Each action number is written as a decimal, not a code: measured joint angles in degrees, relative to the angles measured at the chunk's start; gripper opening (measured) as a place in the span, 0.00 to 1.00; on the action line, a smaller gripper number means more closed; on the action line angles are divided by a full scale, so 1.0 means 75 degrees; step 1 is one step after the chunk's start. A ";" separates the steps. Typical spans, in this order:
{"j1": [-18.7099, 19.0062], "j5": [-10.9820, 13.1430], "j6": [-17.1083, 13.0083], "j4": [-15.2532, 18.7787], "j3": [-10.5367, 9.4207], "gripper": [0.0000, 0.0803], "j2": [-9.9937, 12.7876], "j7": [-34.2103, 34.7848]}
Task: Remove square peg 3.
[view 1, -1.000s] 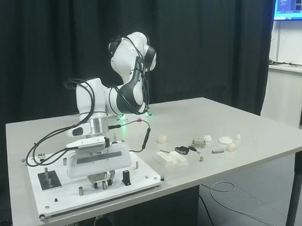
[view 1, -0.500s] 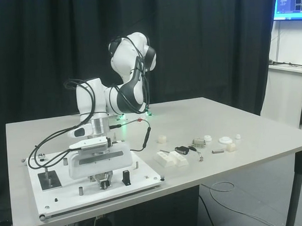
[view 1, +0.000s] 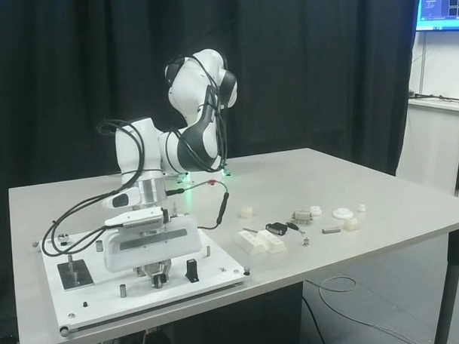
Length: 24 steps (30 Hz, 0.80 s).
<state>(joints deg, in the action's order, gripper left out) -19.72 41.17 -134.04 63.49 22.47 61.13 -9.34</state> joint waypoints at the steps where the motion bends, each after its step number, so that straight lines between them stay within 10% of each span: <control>1: 0.0000 0.0000 0.0033 -0.0016 0.0010 0.10 -0.0001 0.0000; 24: 0.0001 0.0000 0.0933 -0.0578 0.0441 0.10 -0.0136 0.0096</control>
<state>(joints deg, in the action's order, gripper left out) -19.71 41.17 -127.04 59.15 25.78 60.11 -8.62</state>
